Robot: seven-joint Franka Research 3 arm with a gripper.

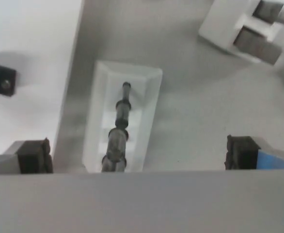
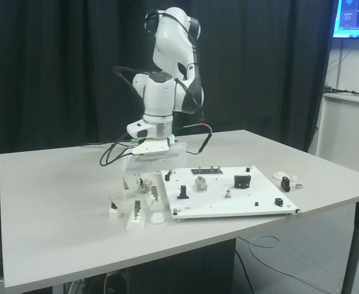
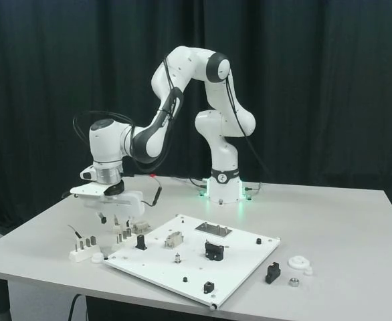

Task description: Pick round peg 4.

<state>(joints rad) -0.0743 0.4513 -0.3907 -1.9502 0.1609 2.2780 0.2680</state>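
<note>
A white holder [image 1: 120, 131] carries a row of round pegs [image 1: 118, 133] standing upright; which one is peg 4 I cannot tell. My gripper [image 1: 137, 154] hovers above this holder, open, with one black fingertip [image 1: 33, 155] on each side and nothing between them. In the first room view the gripper [image 2: 147, 174] hangs over the small holders [image 2: 154, 197] beside the white board [image 2: 228, 202]. The second room view shows the gripper [image 3: 116, 217] just above the pegs [image 3: 122, 235], apart from them.
The white board's edge [image 1: 30, 73] runs close beside the peg holder. Another white holder [image 1: 248, 29] with grey blocks lies nearby. More holders [image 2: 136, 215] [image 3: 82, 251] stand toward the table's front. Black parts [image 3: 213, 251] sit on the board [image 3: 189, 267]; white gears [image 3: 298, 262] lie beyond it.
</note>
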